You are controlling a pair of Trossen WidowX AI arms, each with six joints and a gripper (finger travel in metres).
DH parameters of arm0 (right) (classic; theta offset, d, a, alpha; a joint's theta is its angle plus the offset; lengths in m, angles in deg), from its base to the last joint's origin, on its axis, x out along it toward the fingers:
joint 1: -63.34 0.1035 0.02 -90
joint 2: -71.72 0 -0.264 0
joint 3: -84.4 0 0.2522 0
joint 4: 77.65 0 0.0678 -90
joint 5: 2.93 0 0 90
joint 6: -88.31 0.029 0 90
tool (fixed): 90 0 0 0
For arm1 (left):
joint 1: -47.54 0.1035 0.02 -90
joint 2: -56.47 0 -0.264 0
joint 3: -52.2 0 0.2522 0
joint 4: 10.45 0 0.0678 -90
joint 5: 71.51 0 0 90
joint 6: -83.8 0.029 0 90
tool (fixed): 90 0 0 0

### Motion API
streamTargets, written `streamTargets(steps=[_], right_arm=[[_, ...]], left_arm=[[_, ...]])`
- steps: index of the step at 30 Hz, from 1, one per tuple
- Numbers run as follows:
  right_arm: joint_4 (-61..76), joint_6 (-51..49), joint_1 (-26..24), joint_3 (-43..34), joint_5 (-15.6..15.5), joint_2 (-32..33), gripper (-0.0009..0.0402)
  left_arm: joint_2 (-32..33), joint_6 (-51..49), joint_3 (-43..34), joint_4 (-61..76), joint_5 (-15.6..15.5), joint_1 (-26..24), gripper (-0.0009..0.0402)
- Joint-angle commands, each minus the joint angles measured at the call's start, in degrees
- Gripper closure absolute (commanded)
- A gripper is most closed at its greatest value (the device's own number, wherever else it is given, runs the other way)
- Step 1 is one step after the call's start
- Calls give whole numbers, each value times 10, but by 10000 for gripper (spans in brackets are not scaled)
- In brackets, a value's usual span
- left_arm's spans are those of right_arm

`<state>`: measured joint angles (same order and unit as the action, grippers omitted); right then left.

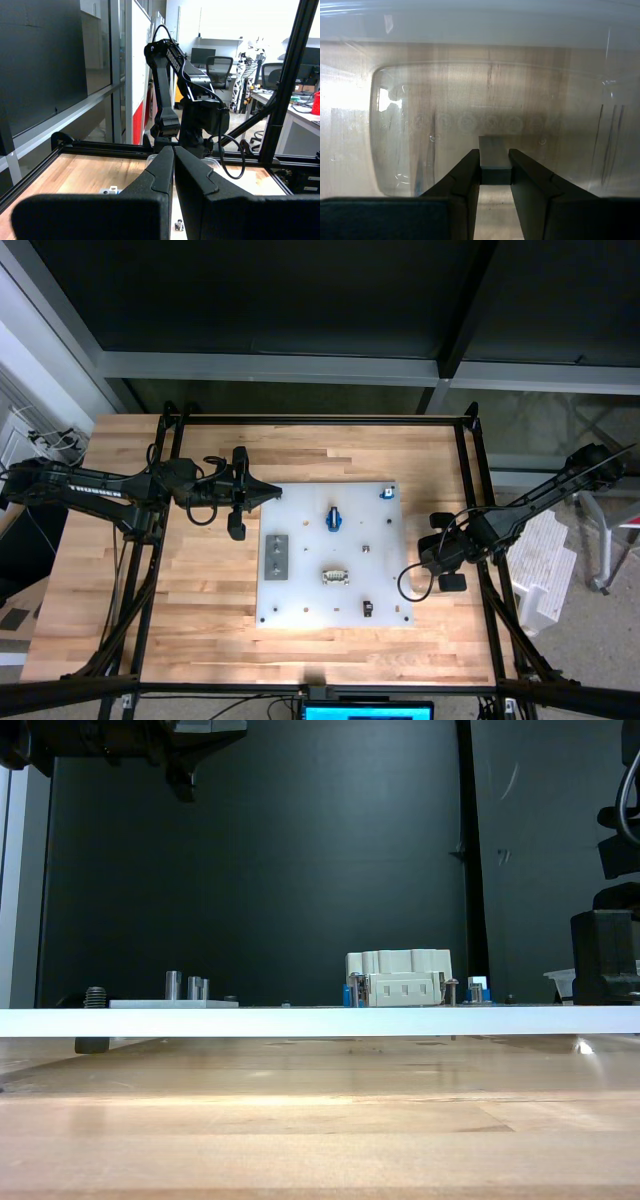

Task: Pick the 16mm bar and install on taskboard

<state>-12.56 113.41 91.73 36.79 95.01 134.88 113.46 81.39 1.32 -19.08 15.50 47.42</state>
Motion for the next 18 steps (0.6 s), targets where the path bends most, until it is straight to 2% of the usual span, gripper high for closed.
streamTargets(steps=[1, 8, 18], right_arm=[[1, 0, 0, 0, 0, 0, 353], [1, 0, 0, -2, 0, 0, 393], [51, 1, 0, -58, -4, 0, 389]], left_arm=[[0, 0, 0, 0, 0, 0, 393], [0, 0, 0, 0, 0, 0, 393], [0, 0, 0, 0, 0, 0, 393]])
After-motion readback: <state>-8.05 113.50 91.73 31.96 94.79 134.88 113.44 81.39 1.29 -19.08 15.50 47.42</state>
